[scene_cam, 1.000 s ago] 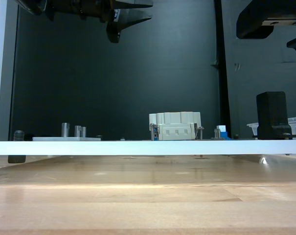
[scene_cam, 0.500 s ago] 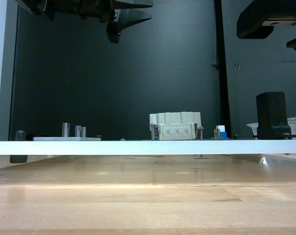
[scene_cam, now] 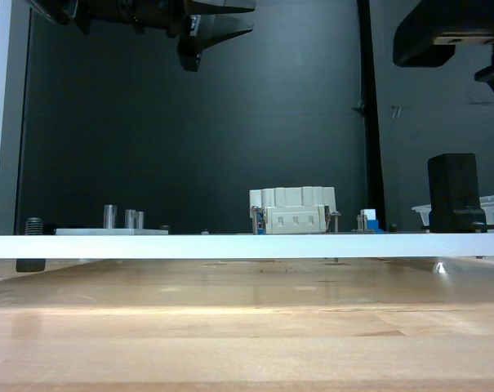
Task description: Pick the 16mm bar and install on taskboard
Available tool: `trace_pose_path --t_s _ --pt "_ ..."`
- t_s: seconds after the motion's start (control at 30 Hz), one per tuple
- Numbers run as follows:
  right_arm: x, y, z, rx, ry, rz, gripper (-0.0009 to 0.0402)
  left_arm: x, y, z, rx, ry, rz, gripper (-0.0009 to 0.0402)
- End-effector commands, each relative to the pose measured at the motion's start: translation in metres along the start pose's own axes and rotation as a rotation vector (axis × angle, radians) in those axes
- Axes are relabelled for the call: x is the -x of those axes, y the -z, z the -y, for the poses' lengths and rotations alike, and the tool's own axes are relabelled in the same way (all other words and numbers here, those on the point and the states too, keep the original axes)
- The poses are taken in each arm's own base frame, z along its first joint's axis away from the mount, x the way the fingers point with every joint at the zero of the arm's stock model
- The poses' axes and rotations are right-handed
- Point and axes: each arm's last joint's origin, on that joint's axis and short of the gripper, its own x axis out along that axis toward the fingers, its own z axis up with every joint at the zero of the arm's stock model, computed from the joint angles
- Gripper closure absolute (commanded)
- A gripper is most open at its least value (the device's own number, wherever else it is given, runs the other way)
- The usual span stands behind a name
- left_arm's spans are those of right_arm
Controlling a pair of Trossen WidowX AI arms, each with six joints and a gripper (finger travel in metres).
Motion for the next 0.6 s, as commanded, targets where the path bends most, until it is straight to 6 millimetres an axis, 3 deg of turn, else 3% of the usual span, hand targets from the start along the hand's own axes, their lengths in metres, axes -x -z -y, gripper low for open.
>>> trace_pose_path --t_s 0.03,0.3,0.6 --pt "0.0006 0.0001 -0.0004 0.001 -0.001 -0.002 0.0297 0.0 0.0 -0.0001 0.0 0.0 0.0 0.0251" --pt "0.0016 0.0 -0.0008 -0.022 0.001 0.0 0.0267 0.0 0.0 -0.0001 0.0 0.0 0.0 0.0251" --pt "0.0077 0.002 -0.0018 -0.028 0.014 0.014 0.0263 0.0 0.0 0.0 0.0 0.0 0.0 0.0251"
